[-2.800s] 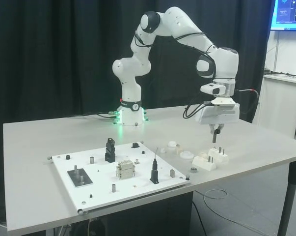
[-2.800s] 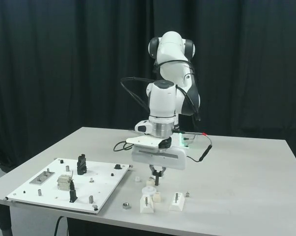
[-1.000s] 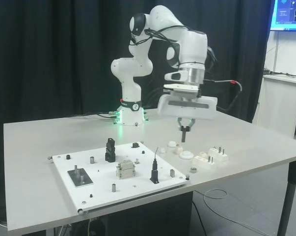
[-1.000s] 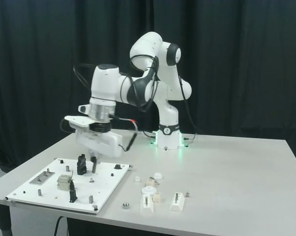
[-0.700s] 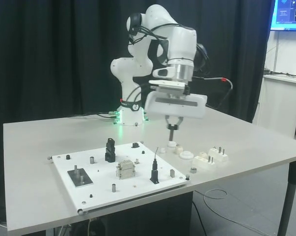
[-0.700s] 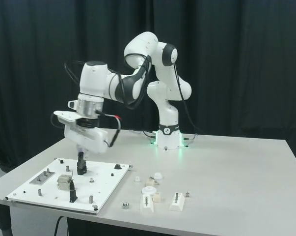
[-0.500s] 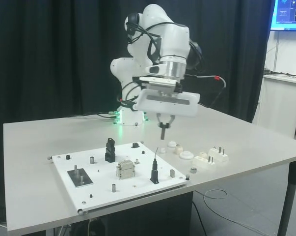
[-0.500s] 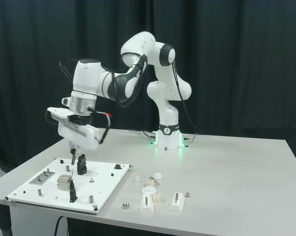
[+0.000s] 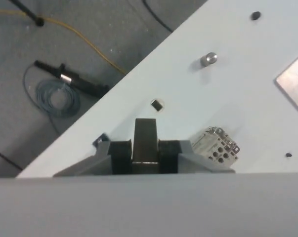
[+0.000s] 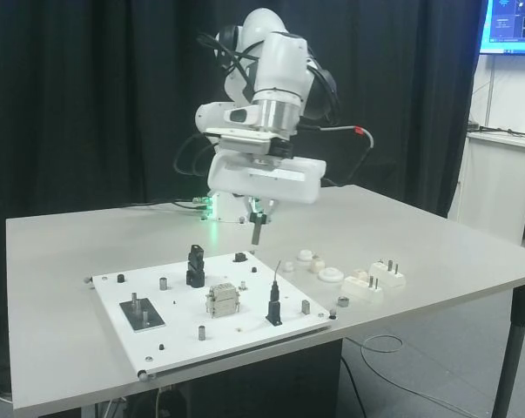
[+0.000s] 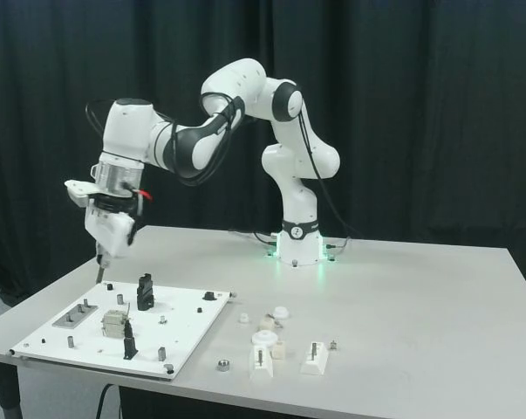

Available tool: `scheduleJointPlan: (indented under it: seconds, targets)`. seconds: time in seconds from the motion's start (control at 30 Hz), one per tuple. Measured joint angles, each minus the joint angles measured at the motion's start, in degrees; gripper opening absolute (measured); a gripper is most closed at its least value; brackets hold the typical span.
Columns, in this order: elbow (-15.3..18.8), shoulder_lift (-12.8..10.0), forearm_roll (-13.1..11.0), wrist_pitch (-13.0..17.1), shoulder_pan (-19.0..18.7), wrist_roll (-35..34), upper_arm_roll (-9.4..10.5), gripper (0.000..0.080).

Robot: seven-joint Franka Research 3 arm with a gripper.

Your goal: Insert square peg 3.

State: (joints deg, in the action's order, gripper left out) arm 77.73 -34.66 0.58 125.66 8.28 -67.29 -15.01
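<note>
- Right now my tool (image 9: 146, 160) is clamped on the square peg (image 9: 145, 139), its 2 black fingers (image 9: 120, 157) pressed against the peg's sides, with the peg hanging upright below them.
- Since 2.8 s ago I have carried the peg from above the small white blocks (image 10: 374, 280) at the bench's (image 10: 62, 252) far side, clear across to the white board (image 10: 245, 326).
- Over the last 0.5 s the arm kept swinging, so the peg (image 10: 256, 229) now hangs above the board's back edge, near the black upright clip (image 10: 194, 266), well off the surface.
- My wrist view looks down on the board with a small square hole (image 9: 157, 104) just ahead of the peg tip; the grey connector (image 9: 215, 144) lies beside it, and a round stud (image 9: 208, 59) sits further off.
- I take that hole as the likely target, so pickup and carry are done; lining up and lowering remain.
- Whether the peg's faces square with the hole, I cannot tell.
</note>
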Motion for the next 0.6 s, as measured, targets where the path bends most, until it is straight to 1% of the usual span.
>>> scheduleJointPlan:
  seconds: [0.13, 0.4, 0.6]
  targets:
    - [-1.63, -1.12, -1.82, -0.91, 1.21, -2.85, -0.02, 0.0109]
    - [-4.9, -3.46, -7.12, -3.91, 3.32, -4.88, -0.49, 0.0109]
    - [-6.8, -5.01, -9.47, -6.15, 4.08, -5.55, -1.46, 0.0109]
